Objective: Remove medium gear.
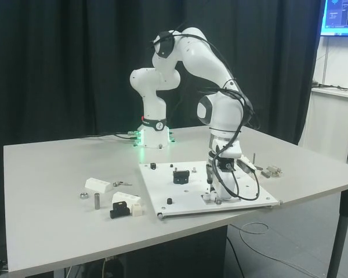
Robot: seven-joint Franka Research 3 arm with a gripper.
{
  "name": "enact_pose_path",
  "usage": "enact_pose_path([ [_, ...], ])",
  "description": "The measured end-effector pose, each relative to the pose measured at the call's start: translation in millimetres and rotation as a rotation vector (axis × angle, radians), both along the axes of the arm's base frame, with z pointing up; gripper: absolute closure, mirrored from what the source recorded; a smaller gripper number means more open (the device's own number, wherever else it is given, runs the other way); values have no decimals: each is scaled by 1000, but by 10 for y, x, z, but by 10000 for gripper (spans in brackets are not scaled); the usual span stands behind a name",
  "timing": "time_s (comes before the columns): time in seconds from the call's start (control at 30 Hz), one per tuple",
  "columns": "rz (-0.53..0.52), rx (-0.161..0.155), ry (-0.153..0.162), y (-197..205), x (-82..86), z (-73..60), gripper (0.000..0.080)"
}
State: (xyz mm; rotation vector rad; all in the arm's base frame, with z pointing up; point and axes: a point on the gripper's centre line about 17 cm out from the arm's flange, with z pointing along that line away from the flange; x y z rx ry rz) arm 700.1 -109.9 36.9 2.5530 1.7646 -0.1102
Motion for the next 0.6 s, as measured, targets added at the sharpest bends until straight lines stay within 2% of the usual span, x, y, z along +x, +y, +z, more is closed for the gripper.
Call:
enact_pose_path([
  [0.2,1,3,24,27,-69,-13,116],
  [0.23,1,2,25,27,-70,-13,407],
  [0.6,-2,2,27,29,-77,-12,406],
])
